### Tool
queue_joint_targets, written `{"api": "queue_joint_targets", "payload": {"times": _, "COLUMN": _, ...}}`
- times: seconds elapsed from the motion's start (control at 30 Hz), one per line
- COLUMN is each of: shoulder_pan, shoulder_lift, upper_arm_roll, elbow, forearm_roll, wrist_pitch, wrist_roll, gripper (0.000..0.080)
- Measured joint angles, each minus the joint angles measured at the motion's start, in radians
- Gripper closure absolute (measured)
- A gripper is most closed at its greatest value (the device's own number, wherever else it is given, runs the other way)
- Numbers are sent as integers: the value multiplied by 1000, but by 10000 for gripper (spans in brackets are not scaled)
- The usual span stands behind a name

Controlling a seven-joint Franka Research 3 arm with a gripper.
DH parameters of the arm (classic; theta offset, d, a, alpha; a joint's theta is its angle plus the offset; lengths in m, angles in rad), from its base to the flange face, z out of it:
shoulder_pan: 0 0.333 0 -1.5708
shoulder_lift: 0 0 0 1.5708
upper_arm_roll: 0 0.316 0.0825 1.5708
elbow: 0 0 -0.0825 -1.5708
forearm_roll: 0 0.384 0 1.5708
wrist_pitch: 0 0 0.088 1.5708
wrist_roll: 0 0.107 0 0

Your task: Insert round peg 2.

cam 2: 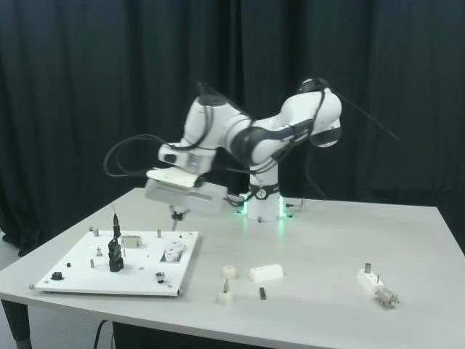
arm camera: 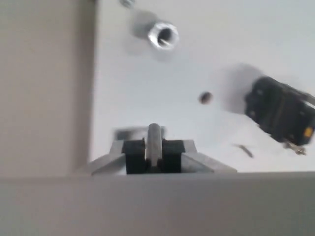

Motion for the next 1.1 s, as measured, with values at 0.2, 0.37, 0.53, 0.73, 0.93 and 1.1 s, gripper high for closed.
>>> {"api": "queue_joint_targets", "payload": {"times": 0.2, "shoulder_pan": -87, "shoulder_lift": 21, "upper_arm_roll": -15, "elbow": -2, "forearm_roll": 27, "wrist_pitch": 0, "wrist_roll": -113, "gripper": 735}}
{"api": "queue_joint_targets", "payload": {"times": 0.37, "shoulder_pan": -163, "shoulder_lift": 51, "upper_arm_roll": -29, "elbow": -3, "forearm_roll": 71, "wrist_pitch": 0, "wrist_roll": -206, "gripper": 735}}
{"api": "queue_joint_targets", "payload": {"times": 0.53, "shoulder_pan": -237, "shoulder_lift": 71, "upper_arm_roll": -33, "elbow": -3, "forearm_roll": 112, "wrist_pitch": 11, "wrist_roll": -289, "gripper": 735}}
{"api": "queue_joint_targets", "payload": {"times": 0.73, "shoulder_pan": -324, "shoulder_lift": 82, "upper_arm_roll": -30, "elbow": -1, "forearm_roll": 163, "wrist_pitch": 22, "wrist_roll": -388, "gripper": 735}}
{"api": "queue_joint_targets", "payload": {"times": 0.93, "shoulder_pan": -410, "shoulder_lift": 94, "upper_arm_roll": -21, "elbow": 7, "forearm_roll": 210, "wrist_pitch": 30, "wrist_roll": -477, "gripper": 735}}
{"api": "queue_joint_targets", "payload": {"times": 1.1, "shoulder_pan": -481, "shoulder_lift": 97, "upper_arm_roll": -4, "elbow": 18, "forearm_roll": 239, "wrist_pitch": 41, "wrist_roll": -542, "gripper": 735}}
